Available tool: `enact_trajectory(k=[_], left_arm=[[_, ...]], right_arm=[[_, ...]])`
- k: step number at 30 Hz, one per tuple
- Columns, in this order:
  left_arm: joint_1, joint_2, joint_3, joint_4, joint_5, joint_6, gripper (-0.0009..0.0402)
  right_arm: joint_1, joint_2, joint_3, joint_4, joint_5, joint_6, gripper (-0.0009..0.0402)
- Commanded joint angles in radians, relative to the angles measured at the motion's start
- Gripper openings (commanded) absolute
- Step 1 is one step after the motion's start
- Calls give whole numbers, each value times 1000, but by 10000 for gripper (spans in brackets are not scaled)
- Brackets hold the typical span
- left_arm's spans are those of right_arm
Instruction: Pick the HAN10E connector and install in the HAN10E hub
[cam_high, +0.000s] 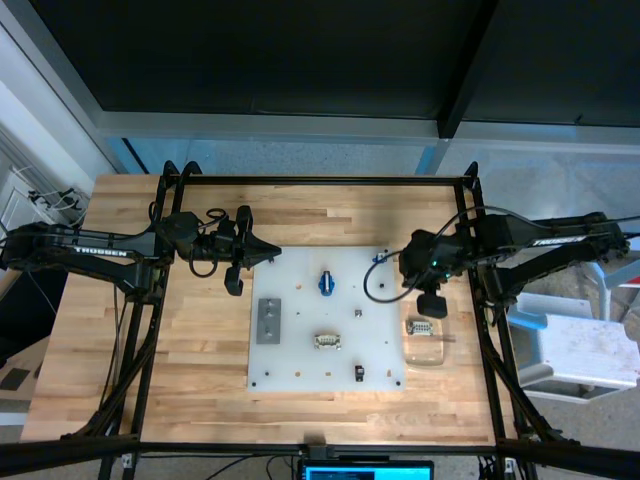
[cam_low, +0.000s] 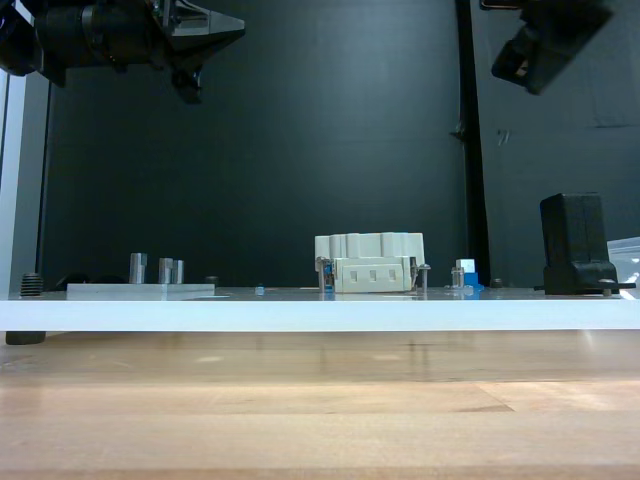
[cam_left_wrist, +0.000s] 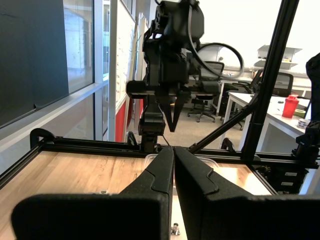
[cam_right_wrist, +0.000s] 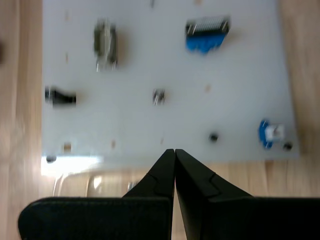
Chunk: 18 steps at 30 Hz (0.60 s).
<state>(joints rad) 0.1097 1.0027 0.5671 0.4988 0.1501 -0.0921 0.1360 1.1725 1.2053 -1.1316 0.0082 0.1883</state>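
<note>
Nearest us runs the near edge of the wooden table (cam_high: 200, 410), which carries one white board (cam_high: 300, 365). On that board we count one HAN10E hub (cam_high: 326, 342) toward the near edge, unoccupied. We also count one small black fitting (cam_high: 359, 373) at the near edge, one grey metal plate (cam_high: 269, 320) by the left edge, and one blue fitting (cam_high: 326, 283) toward the far edge.

We find one HAN10E connector (cam_high: 420, 326). It lies on the table just off the board's right edge, beside one clear plastic container (cam_high: 425, 352).

Both grippers are accounted for. We see the right gripper (cam_high: 430, 300) raised high over the board's right edge, near the connector but clear of it; its fingers (cam_right_wrist: 165, 170) are pressed together on nothing. We see the left gripper (cam_high: 272, 254) held high at the board's far-left corner, fingers (cam_left_wrist: 162, 165) likewise together and empty.
</note>
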Motion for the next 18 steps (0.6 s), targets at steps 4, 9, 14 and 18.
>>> enact_trajectory(k=[4, 9, 14, 18], left_arm=[[0, 0, 0, 1, 0, 0, 0], [0, 0, 0, 1, 0, 0, 0], [0, 0, 0, 0, 0, 0, 0], [0, 0, 0, 1, 0, 0, 0]], right_arm=[[68, 54, 13, -116, 0, 50, 0], [145, 86, 10, -182, -1, 107, 0], [212, 104, 2, -193, 0, 166, 0], [241, 118, -10, -193, 0, 201, 0]])
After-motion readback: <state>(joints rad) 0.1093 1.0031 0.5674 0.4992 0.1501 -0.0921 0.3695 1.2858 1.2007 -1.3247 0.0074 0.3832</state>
